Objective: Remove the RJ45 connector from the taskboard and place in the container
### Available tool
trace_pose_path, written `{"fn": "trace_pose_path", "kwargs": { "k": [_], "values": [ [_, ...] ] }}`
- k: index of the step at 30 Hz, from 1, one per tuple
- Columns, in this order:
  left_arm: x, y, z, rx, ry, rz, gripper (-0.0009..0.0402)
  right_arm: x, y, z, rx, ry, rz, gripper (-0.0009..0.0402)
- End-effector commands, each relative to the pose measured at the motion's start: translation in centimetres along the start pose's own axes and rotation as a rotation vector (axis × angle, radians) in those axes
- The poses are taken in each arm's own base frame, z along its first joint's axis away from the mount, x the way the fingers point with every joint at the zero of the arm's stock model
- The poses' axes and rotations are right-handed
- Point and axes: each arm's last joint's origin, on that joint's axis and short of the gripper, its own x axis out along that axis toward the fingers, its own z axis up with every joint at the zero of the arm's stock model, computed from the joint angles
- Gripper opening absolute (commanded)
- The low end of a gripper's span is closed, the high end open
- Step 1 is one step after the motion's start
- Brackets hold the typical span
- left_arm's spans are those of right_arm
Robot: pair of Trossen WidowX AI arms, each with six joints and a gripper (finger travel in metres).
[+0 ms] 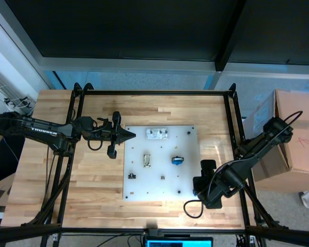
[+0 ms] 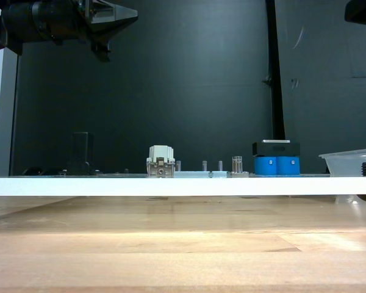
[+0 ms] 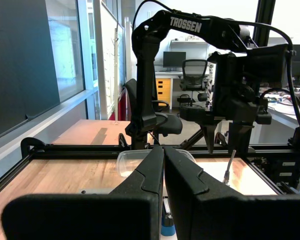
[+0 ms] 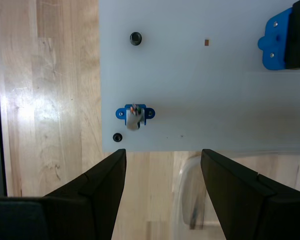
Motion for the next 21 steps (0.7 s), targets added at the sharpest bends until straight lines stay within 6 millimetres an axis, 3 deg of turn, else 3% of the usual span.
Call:
{"fn": "trace_pose_path", "kwargs": {
  "k": [1, 21],
  "values": [
    [0.0, 0.0, 0.0, 0.000, 0.000, 0.000, 0.0000, 0.6, 0.3, 0.2, -0.003, 0.006, -0.004, 0.0211],
    [0.0, 0.0, 0.0, 0.000, 0.000, 0.000, 0.0000, 3.0, 1.5, 0.7, -0.016, 0.060, -0.025, 0.0163]
  ]
}}
